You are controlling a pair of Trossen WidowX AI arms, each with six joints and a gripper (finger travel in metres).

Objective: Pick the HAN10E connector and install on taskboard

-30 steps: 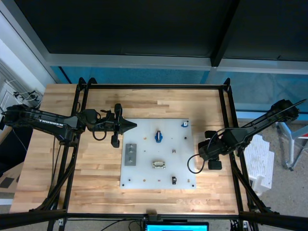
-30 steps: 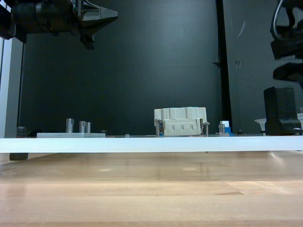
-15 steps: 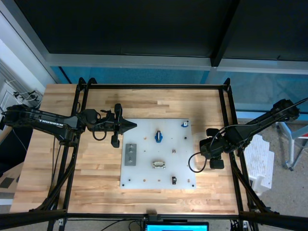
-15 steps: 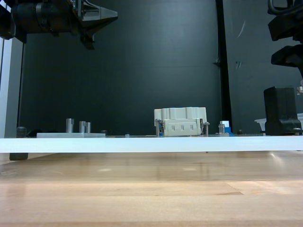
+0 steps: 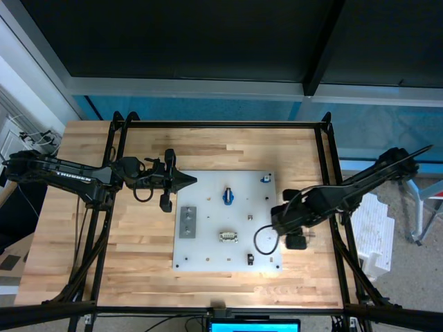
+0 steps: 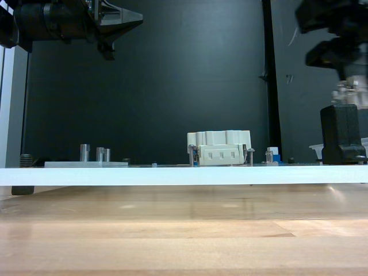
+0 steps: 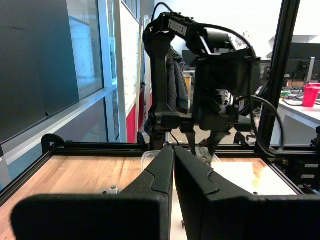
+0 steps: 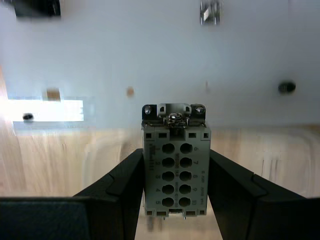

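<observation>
- The right claw hangs over the right edge of the taskboard, roughly midway between the board's near and far sides. Its arm reaches in from the right.
- Its two black fingers are clamped on the HAN10E connector, one against each long side. The block sits straight between them.
- The connector's face shows ten round holes in two columns of five. A silvery bracket with a screw sits at the end pointing away from the claw.
- Beyond the held connector, the right wrist view shows the white board and a strip of the wooden worktop.
- In the low view the right claw sits high at the right, raised well above the board's edge, and the connector touches neither the board nor the worktop.
- A beige housing stands upright on the board, left of the right claw and well apart from it.
- A grey block with two holes lies on the left part of the board.
- A blue part sits on the far side of the housing.
- A small black part sits by the board's near edge.
- The left claw is closed on nothing, its fingers pressed together. It is held high above the board's far-left corner.
</observation>
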